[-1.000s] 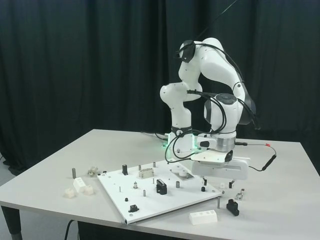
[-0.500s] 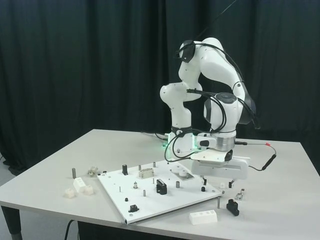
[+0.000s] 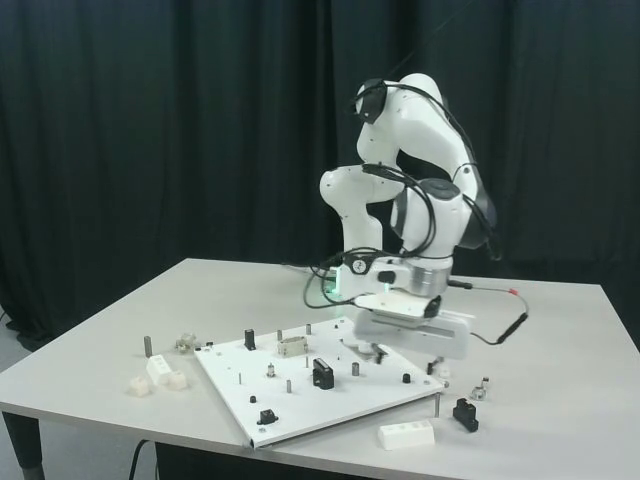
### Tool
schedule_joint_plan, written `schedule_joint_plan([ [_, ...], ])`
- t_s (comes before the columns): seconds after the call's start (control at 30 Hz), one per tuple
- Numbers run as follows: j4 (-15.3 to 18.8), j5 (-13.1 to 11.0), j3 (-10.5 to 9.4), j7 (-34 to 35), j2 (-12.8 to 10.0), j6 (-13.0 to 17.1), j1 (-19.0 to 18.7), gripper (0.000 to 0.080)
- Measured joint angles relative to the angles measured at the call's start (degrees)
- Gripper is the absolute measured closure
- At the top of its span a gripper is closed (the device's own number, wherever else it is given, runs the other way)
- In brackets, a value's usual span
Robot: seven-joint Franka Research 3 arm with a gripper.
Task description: Remove round peg 1.
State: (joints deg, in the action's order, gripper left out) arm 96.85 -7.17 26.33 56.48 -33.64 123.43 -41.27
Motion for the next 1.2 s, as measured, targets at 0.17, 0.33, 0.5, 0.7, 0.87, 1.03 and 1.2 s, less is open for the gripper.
schedule_joint_plan([
  [0.17, 0.0, 2.0, 1.32, 0.0, 0.0, -0.1, 1.8, 0.0003],
  [0.33, 0.0, 4.6, 1.21, -0.1, 0.2, 0.0, 5.3, 0.0003],
  [0.5, 0.0, 6.4, -0.11, -1.2, 0.6, 0.5, 10.0, 0.0003],
  [0.7, 0.4, 8.5, -4.13, -3.7, 1.4, 1.8, 17.6, 0.0003],
  [0.87, 1.0, 9.2, -8.18, -6.4, 2.2, 3.2, 24.6, 0.0003],
  [1.03, 2.2, 9.1, -10.89, -11.0, 2.9, 4.3, 30.2, 0.0003],
  [1.2, 4.0, 8.8, -12.00, -16.2, 3.6, 5.8, 33.6, 0.0003],
])
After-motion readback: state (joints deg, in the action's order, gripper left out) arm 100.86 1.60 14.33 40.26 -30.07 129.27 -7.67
